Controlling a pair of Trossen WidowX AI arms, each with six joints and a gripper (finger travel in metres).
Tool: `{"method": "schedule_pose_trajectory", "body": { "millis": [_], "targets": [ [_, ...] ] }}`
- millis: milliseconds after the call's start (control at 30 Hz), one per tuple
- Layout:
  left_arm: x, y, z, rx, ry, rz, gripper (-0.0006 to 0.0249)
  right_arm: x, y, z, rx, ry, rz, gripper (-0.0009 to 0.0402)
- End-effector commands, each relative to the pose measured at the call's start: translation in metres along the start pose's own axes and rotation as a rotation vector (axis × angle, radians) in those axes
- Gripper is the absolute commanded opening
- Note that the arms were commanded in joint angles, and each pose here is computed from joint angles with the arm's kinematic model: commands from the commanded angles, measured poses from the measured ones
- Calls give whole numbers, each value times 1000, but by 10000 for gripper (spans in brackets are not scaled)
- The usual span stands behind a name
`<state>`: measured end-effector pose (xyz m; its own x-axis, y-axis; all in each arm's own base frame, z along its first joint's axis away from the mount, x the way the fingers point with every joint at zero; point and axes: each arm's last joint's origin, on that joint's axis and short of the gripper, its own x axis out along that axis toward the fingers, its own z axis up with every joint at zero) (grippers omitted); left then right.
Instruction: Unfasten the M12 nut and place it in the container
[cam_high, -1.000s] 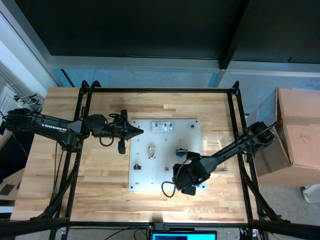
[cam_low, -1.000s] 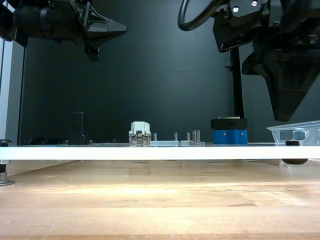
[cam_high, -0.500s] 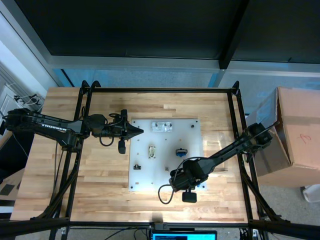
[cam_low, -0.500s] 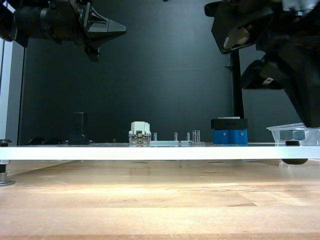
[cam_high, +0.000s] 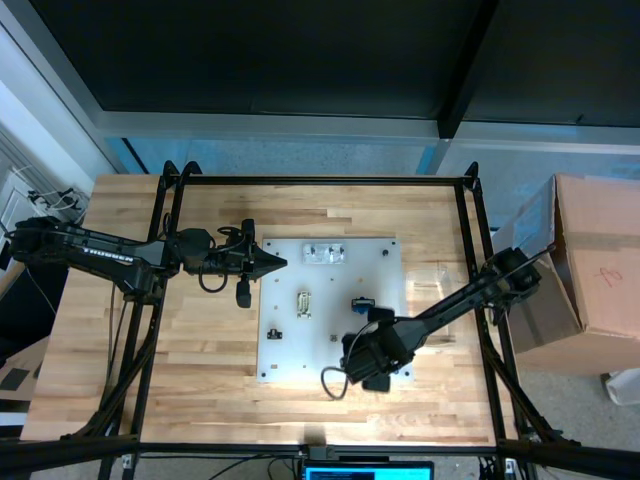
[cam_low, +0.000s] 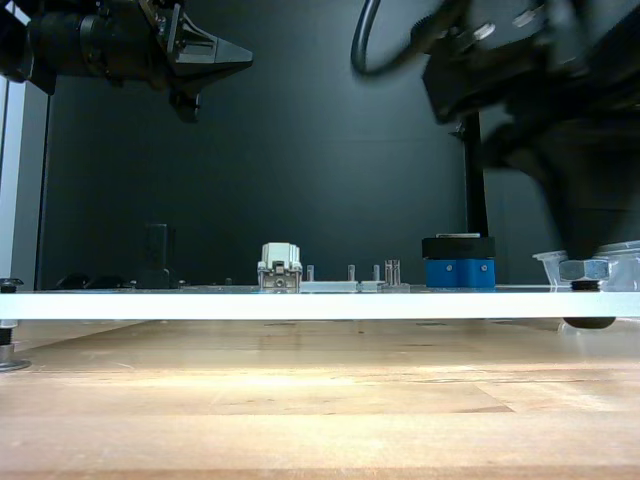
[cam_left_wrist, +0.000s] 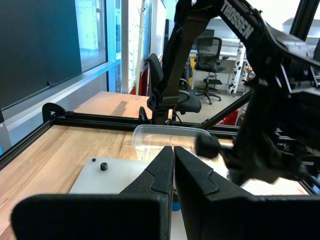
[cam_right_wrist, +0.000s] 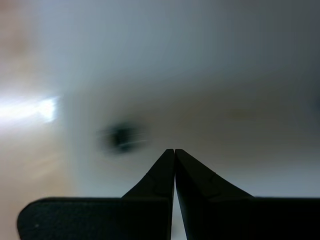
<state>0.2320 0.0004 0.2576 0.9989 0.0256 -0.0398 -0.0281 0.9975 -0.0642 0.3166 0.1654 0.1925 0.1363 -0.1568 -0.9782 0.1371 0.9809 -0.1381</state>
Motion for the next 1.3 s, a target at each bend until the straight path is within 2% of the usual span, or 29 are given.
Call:
{"method": "schedule_pose_trajectory", "body": {
  "millis": [33, 133, 200, 267, 433, 500, 800, 1233, 1300],
  "targets": [
    [0, 0, 0, 0, 0, 0, 0, -13, -5, 0, 21, -20, -57, 0],
    [0, 0, 0, 0, 0, 0, 0, -17, -6, 0, 24, -25, -47, 0],
    [0, 0, 0, 0, 0, 0, 0, -17, -5, -1, 24, -5, -19, 0],
    [0, 0, 0, 0, 0, 0, 0, -17, -3, -1, 26, 22, 33, 0],
    [0, 0, 0, 0, 0, 0, 0, -17, 6, 2, 23, 66, 220, 0],
    [0, 0, 0, 0, 0, 0, 0, -17, 8, 4, 24, 60, 270, 0],
    [0, 0, 0, 0, 0, 0, 0, -1, 19, 8, 20, 47, 291, 0],
    [0, 0, 0, 0, 0, 0, 0, 5, 18, 5, 18, 57, 263, 0],
    [0, 0, 0, 0, 0, 0, 0, 7, 17, 4, 22, 52, 243, 0]
  ]
}}
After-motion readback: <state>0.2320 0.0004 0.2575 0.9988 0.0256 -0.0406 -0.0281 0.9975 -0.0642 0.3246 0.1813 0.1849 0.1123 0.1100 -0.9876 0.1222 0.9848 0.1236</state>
